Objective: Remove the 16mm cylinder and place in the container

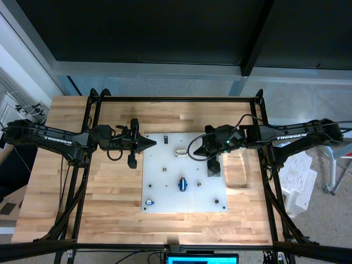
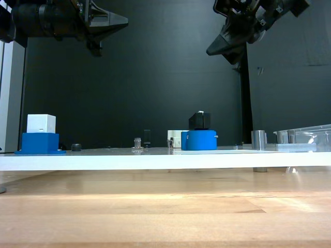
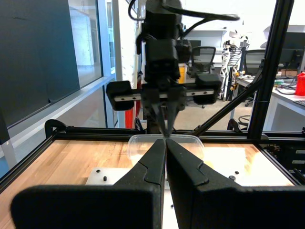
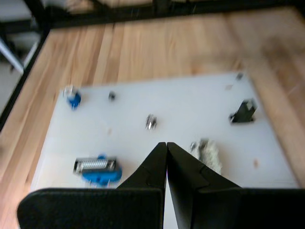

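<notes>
The 16mm cylinder (image 2: 258,139) stands upright as a short grey metal rod near the white board's (image 1: 165,190) front right corner; from above it is a dark dot (image 1: 218,201). The container (image 1: 246,171), a clear tray, lies on the wood just right of the board, also seen low (image 2: 307,135) and from the left wrist (image 3: 143,145). My right gripper (image 1: 193,153) hangs high over the board's back middle, shut and empty (image 4: 166,145), well above the cylinder (image 2: 209,51). My left gripper (image 1: 154,143) is shut (image 3: 166,143), parked high at the board's left edge (image 2: 125,21).
On the board sit a blue knob-shaped part (image 1: 182,184), a flat grey metal block (image 1: 213,169), a white connector (image 1: 180,153), a small black part (image 1: 165,136) and a small blue-and-white block (image 1: 148,203). A black frame (image 1: 176,99) rings the table.
</notes>
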`<action>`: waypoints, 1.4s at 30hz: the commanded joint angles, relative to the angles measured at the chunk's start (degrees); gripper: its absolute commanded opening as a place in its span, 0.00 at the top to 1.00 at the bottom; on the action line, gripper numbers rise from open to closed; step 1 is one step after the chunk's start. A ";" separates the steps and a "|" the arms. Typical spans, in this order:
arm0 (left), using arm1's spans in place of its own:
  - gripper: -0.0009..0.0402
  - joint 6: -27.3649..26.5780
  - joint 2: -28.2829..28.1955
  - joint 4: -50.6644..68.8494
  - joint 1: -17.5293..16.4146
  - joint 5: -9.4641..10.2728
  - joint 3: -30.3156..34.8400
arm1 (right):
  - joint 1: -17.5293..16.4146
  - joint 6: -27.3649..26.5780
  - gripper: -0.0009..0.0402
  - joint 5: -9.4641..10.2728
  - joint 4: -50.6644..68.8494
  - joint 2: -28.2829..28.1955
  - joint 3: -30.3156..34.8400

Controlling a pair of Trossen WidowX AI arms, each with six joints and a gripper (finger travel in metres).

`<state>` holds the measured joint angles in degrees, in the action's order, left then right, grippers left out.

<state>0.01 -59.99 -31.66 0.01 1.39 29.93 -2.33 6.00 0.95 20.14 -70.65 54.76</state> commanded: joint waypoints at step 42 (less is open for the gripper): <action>0.98 0.02 -0.02 0.09 -0.02 -0.02 0.02 | -16.92 14.64 0.43 -10.01 33.33 -26.67 22.10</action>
<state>0.03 -59.99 -31.55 0.01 1.37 29.93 -18.96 20.08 -9.08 53.60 -96.84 76.88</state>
